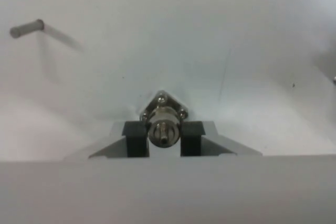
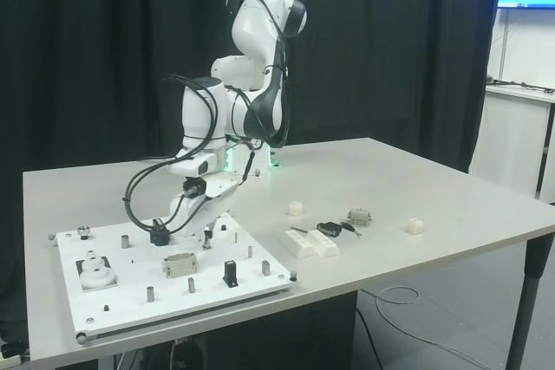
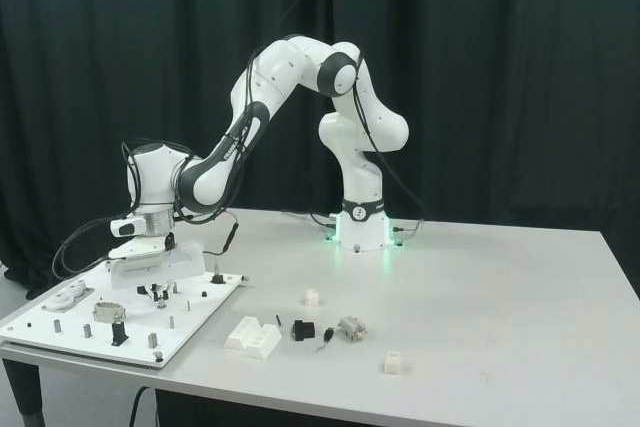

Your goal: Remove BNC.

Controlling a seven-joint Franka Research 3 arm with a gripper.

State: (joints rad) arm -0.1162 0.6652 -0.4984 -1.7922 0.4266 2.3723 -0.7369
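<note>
The BNC connector, a metal barrel on a small square flange with screws, stands on the white board. My gripper is down over it. The two black fingertips press against the barrel's two sides, so the gripper is shut on it. In the first room view the gripper is low over the middle of the back part of the board. In the second room view the gripper is likewise low over the board. The hand hides the connector in both room views.
A grey peg stands on the board a little away from the connector. The board also carries a black ring, a grey socket, a black bracket and a white round part. White blocks and small connectors lie on the table beside it.
</note>
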